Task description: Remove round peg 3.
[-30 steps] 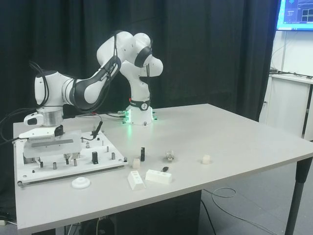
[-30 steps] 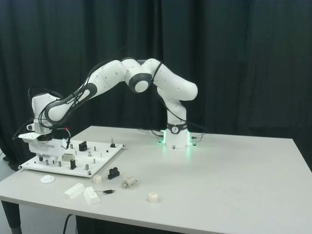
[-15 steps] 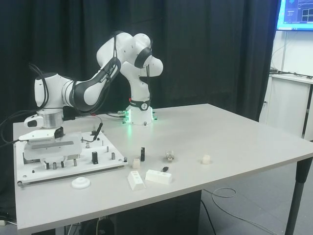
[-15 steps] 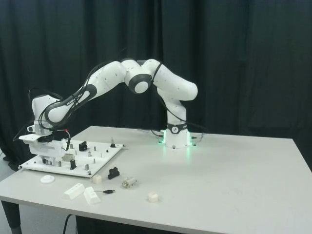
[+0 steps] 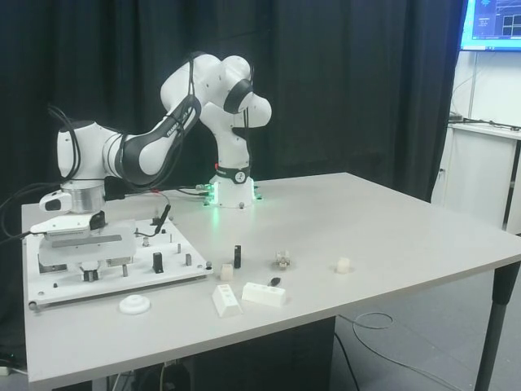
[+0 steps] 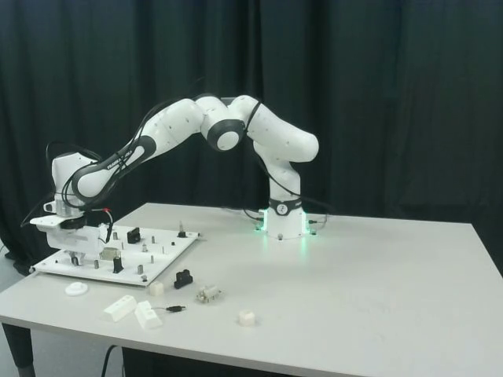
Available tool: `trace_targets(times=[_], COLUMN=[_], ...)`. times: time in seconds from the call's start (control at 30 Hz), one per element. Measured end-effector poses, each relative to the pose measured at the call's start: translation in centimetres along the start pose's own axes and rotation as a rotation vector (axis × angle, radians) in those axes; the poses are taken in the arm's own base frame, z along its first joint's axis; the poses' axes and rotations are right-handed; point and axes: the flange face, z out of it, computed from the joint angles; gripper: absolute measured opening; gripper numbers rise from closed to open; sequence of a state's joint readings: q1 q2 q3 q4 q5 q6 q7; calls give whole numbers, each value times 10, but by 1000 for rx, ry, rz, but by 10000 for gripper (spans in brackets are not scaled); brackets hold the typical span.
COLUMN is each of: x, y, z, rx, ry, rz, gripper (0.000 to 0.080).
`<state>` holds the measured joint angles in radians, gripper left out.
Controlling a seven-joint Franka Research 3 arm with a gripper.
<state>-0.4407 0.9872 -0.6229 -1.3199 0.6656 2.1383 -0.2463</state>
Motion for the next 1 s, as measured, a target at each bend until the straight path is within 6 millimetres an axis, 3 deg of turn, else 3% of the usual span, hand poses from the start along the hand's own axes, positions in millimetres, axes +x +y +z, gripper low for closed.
trace_targets(times=[0.67,1.0], x=[3,8], y=[-1,-3], z=[-12,-40], rx=[-6,-17], ry=[-12,-27], rz=[7,11], gripper=[114,113])
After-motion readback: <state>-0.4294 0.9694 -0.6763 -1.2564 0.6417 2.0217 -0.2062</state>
